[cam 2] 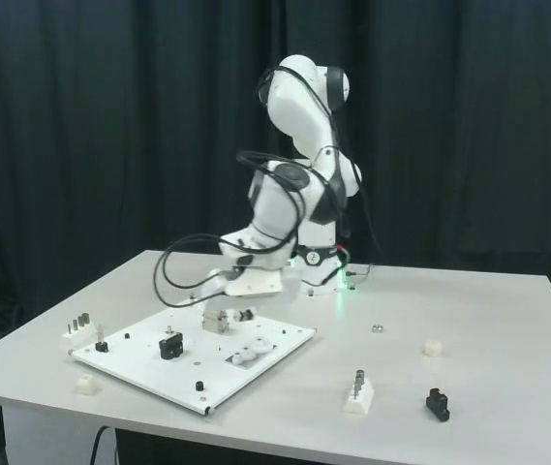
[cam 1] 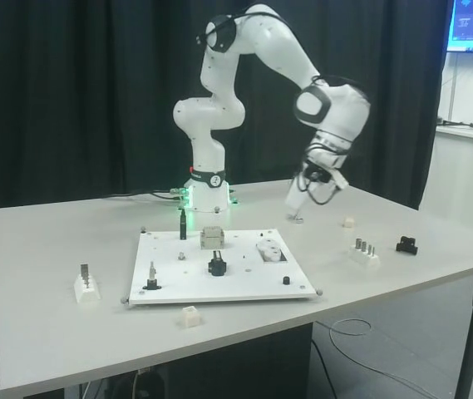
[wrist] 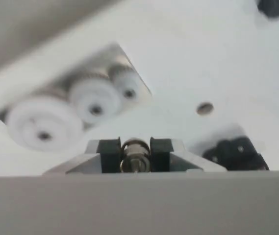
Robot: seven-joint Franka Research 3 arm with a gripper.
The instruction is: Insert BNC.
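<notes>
The grey table (cam 1: 45,249) carries a flat white square task board (cam 1: 244,278); the white seven-joint arm (cam 1: 261,41) hangs its two-finger gripper (wrist: 135,154) above that board — black pads (wrist: 110,152) closed on a small metal cylindrical BNC connector (wrist: 135,155); three white toothed gears (wrist: 92,100) sit recessed just beyond.
</notes>
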